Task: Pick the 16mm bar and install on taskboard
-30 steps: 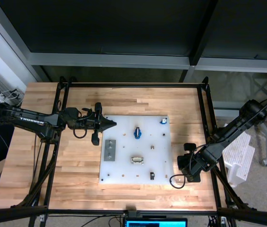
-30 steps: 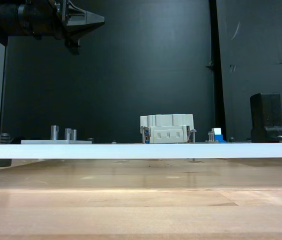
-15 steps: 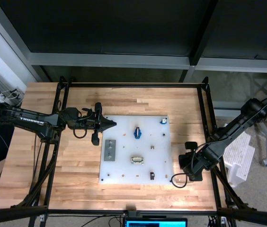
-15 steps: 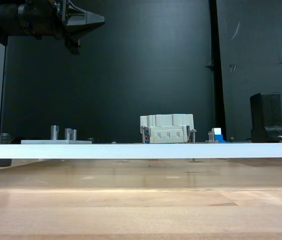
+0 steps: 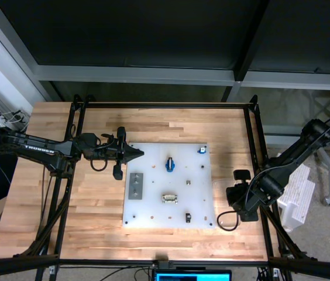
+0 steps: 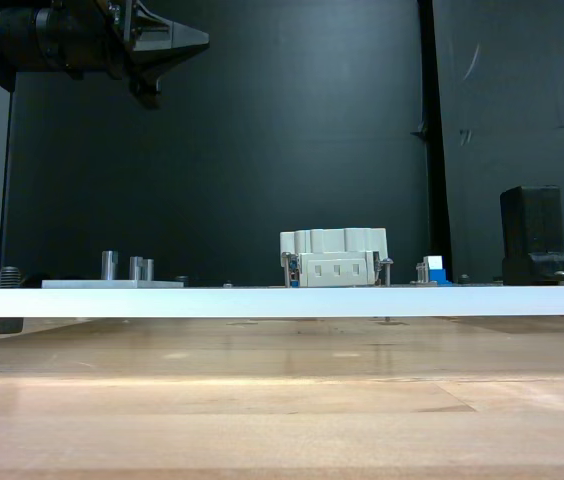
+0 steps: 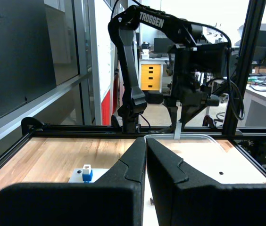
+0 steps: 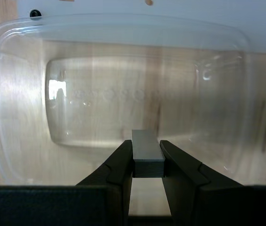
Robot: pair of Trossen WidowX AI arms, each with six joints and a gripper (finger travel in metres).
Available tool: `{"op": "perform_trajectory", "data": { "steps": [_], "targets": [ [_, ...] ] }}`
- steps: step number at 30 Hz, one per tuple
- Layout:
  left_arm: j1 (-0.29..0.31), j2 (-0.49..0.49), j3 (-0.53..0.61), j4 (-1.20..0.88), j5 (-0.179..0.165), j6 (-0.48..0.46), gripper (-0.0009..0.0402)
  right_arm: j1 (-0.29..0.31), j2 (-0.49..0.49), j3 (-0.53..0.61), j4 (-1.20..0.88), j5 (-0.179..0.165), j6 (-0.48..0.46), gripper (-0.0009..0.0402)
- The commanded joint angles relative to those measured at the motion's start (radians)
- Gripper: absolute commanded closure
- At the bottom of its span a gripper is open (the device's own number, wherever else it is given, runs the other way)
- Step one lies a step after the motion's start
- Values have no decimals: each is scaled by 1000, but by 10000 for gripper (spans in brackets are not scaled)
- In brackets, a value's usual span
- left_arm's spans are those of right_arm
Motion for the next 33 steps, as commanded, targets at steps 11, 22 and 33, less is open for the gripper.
{"op": "perform_trajectory", "data": {
  "steps": [11, 22, 33],
  "targets": [
    [0, 0, 0, 0, 0, 0, 393, 0, 3, 27, -2, 0, -11, 380],
    [0, 0, 0, 0, 0, 0, 393, -20, 97, 100, 28, 0, -58, 380],
    [0, 0, 0, 0, 0, 0, 393, -37, 238, 217, 39, 1, -54, 380]
  ]
}}
